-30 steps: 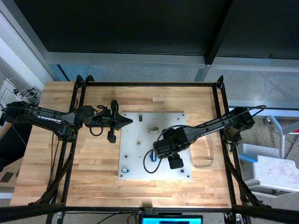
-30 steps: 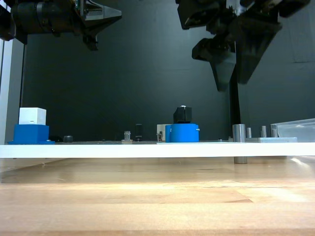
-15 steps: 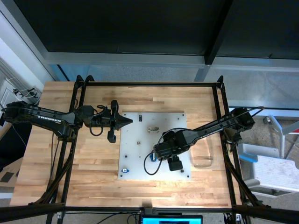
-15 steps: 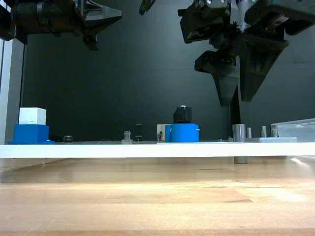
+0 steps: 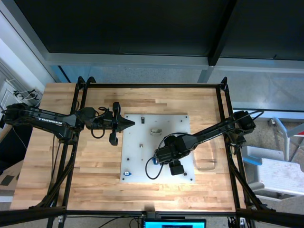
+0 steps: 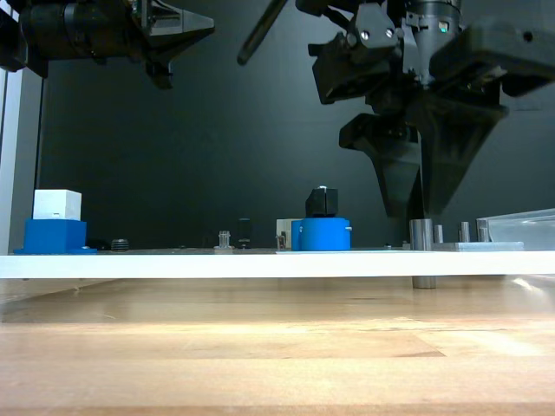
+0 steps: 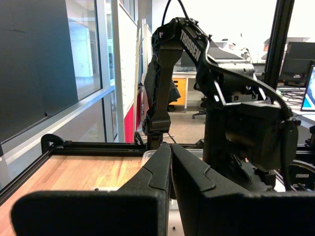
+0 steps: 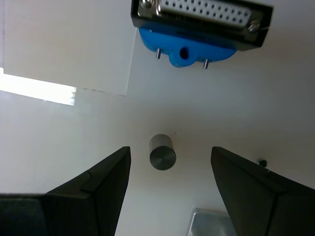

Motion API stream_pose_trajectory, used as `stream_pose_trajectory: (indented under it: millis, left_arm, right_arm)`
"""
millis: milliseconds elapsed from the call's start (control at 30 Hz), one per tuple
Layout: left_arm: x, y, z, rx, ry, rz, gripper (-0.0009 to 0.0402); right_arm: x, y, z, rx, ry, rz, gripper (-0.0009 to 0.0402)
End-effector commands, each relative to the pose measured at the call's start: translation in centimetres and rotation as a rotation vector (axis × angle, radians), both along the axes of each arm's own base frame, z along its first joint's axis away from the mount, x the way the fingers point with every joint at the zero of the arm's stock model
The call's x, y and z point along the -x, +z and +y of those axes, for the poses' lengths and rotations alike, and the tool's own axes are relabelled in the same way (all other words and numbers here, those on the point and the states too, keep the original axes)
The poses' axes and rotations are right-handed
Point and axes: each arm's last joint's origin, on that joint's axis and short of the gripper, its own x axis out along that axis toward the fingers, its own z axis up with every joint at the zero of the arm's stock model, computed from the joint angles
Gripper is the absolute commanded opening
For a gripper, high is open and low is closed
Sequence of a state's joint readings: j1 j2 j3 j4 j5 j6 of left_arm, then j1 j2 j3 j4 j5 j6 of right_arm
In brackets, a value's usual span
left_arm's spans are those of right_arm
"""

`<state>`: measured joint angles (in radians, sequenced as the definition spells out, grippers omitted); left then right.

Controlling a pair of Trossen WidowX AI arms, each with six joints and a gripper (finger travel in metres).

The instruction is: Pick the 16mm cylinder and place it in the container

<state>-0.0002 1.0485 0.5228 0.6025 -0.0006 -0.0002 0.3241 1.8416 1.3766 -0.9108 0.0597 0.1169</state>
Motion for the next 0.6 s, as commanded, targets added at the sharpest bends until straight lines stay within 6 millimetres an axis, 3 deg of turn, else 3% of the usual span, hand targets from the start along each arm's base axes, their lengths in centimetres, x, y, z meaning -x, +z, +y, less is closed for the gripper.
stream_pose_trajectory:
  millis: [33, 400, 600]
  left_arm:
    - [0.0, 0.0, 0.0, 0.000, 0.000, 0.000, 0.0000]
    - [0.0, 0.0, 0.0, 0.000, 0.000, 0.000, 0.0000]
    - [0.0, 0.0, 0.0, 0.000, 0.000, 0.000, 0.0000]
  right_arm:
    - [0.0, -0.5, 0.1, -0.010, -0.005, -0.010, 0.0227]
    - [0.3, -1.7, 0.0, -0.012, -0.002, -0.010, 0.0227]
    - [0.3, -1.8, 0.0, -0.006, -0.003, -0.015, 0.0202]
